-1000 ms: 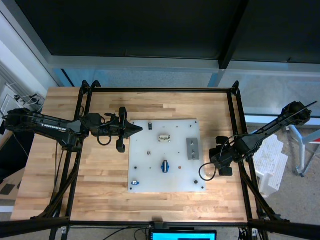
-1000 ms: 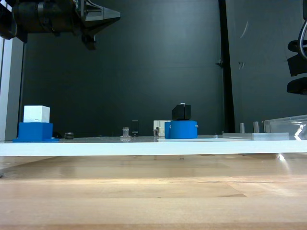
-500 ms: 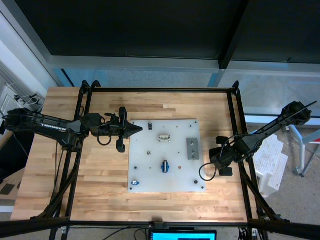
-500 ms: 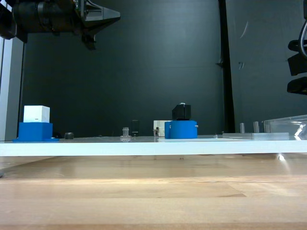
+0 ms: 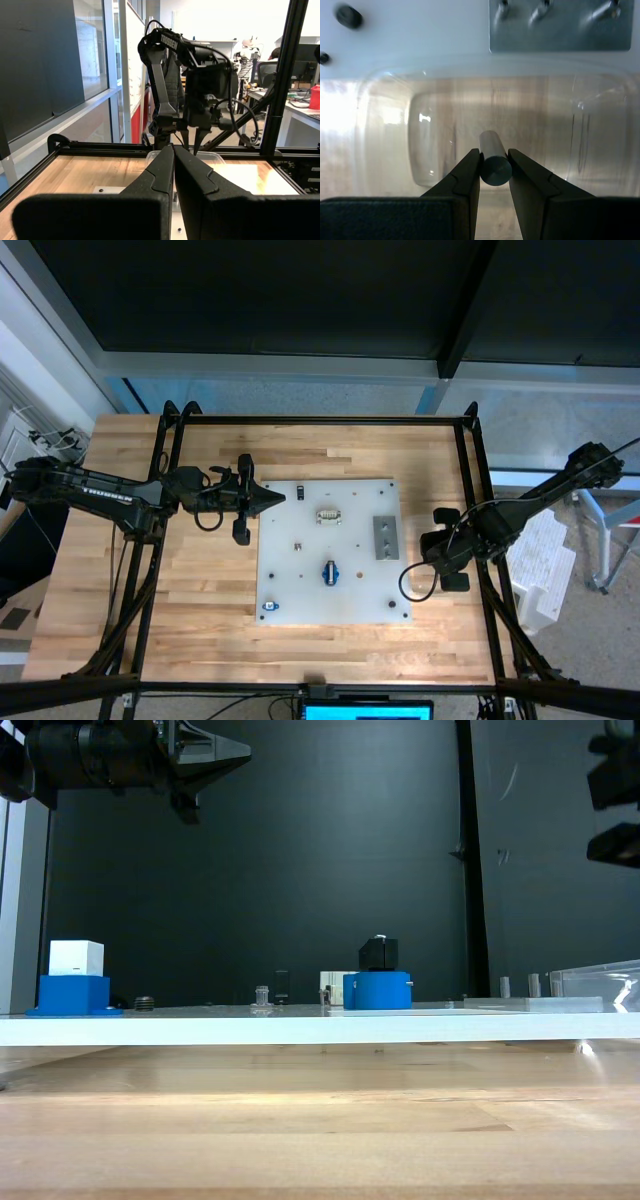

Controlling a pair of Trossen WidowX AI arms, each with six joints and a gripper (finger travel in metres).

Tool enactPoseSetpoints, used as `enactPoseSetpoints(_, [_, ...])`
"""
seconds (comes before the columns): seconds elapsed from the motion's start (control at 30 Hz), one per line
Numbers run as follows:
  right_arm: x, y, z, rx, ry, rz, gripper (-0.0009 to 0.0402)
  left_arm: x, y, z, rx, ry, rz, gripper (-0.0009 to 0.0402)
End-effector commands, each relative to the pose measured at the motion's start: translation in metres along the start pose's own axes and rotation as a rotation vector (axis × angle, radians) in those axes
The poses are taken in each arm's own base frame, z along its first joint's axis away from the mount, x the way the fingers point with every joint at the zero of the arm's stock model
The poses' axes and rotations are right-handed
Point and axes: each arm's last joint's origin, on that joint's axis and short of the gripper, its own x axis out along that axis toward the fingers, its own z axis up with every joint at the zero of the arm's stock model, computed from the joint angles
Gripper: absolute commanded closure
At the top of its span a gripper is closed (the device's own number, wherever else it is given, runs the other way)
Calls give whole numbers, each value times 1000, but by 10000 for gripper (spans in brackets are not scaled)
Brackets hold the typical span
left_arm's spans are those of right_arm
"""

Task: Pick the 16mm cylinder and install on the taskboard

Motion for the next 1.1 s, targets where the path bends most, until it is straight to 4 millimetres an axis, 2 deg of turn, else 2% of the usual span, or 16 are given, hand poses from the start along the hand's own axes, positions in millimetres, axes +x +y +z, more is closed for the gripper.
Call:
enactPoseSetpoints(0.03, [-4, 1, 3, 3, -6, 2, 385, 0, 0, 0, 0, 0, 0, 393])
enactPoseSetpoints(0.27, [-3, 4, 9, 1, 9, -6, 385, 0, 0, 0, 0, 0, 0, 393])
enactPoseSetpoints(0.57, [-2, 12, 30, 16, 18, -15, 385, 0, 0, 0, 0, 0, 0, 393])
enactPoseSetpoints(0.83, [0, 17, 62, 56, 18, -26, 385, 0, 0, 0, 0, 0, 0, 393])
enactPoseSetpoints(1.1, [14, 26, 101, 70, 29, -40, 385, 0, 0, 0, 0, 0, 0, 393])
